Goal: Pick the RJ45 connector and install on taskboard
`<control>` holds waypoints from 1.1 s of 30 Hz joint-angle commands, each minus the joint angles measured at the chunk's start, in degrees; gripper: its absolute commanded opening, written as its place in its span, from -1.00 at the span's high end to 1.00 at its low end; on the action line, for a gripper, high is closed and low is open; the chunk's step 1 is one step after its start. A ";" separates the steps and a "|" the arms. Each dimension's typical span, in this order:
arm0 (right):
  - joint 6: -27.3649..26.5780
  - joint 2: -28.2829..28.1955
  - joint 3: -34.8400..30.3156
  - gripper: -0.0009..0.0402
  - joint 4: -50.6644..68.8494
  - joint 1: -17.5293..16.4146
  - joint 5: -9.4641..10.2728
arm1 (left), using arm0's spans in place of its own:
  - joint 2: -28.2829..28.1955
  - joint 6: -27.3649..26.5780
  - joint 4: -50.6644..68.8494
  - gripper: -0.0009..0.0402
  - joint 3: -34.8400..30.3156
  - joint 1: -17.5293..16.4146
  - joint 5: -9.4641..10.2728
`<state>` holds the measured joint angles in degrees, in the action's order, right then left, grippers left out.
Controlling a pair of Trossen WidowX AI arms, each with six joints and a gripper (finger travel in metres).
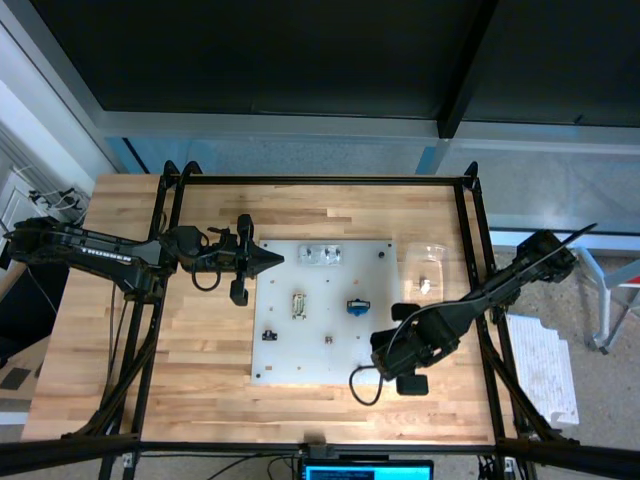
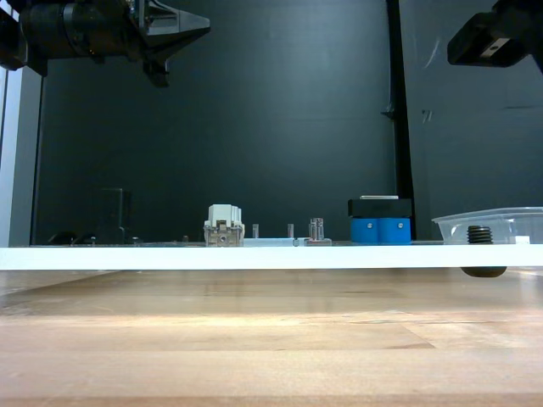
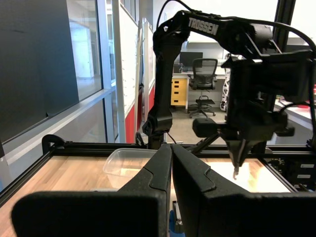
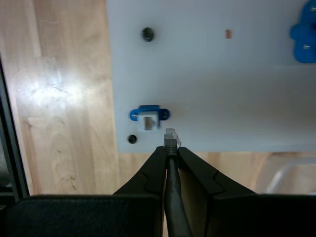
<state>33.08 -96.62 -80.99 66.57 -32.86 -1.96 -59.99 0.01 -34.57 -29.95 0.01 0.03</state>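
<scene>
My right gripper [image 4: 170, 148] is shut on the black cable just behind the clear RJ45 connector [image 4: 171, 137]. The plug sticks out past the fingertips and hangs above the white taskboard [image 4: 207, 84], close to a blue socket with a white insert [image 4: 149, 116] near the board's corner. In the high view the right gripper [image 1: 392, 350] is over the near right part of the taskboard [image 1: 300, 360]. My left gripper [image 1: 265, 260] is shut on nothing and hovers high over the board's left edge. From the left wrist, its fingers [image 3: 157, 168] press together.
A clear plastic tray [image 1: 428, 262] holding a small part lies right of the board's far corner. On the board stand a beige connector [image 2: 223, 227], a blue socket block [image 2: 379, 227] and small pegs. A black frame [image 1: 320, 181] rings the wooden table [image 1: 110, 330].
</scene>
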 commanded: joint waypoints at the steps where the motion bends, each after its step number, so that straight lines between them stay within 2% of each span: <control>1: 0.83 -0.90 0.07 0.96 -1.36 -0.46 0.09 | -0.02 0.00 0.00 0.96 0.00 0.00 -0.02; 10: 1.01 -2.54 0.07 0.96 -2.56 -1.42 0.11 | -0.02 0.00 0.00 0.96 0.00 0.00 -0.02; 33: 1.01 -2.54 1.88 0.96 -4.04 -2.05 0.02 | -0.02 0.00 0.00 0.96 0.00 0.00 -0.02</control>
<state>34.11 -99.15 -79.18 62.54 -34.87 -1.93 -59.99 0.01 -34.54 -29.95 0.01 0.03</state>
